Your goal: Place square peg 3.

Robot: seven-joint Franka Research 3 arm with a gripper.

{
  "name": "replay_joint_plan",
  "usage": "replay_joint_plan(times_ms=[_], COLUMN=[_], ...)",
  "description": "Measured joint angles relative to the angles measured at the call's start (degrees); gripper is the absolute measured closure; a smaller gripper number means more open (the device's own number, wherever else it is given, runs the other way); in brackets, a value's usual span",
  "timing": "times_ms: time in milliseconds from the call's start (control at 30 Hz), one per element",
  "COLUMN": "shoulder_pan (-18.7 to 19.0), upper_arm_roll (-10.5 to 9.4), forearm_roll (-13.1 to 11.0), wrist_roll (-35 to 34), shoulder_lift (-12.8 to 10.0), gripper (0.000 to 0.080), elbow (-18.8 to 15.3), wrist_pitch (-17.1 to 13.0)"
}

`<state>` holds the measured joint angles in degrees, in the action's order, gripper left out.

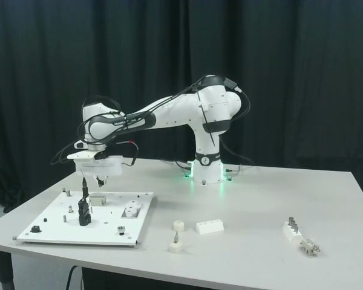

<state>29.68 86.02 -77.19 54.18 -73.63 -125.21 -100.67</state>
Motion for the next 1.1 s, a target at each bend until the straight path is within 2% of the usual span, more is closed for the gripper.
replay_joint_plan(times_ms=[600, 1100], shoulder_pan=[0.6, 2.3], upper_arm_roll=[1.28, 4.15], forearm_roll=[0.5, 3.4], wrist_roll=[-0.6, -2.9], shoulder_lift=[0.0, -0.1], gripper=[0.0731, 0.0731], elbow=[0.1, 0.1], wrist_pitch=[1.3, 3.6])
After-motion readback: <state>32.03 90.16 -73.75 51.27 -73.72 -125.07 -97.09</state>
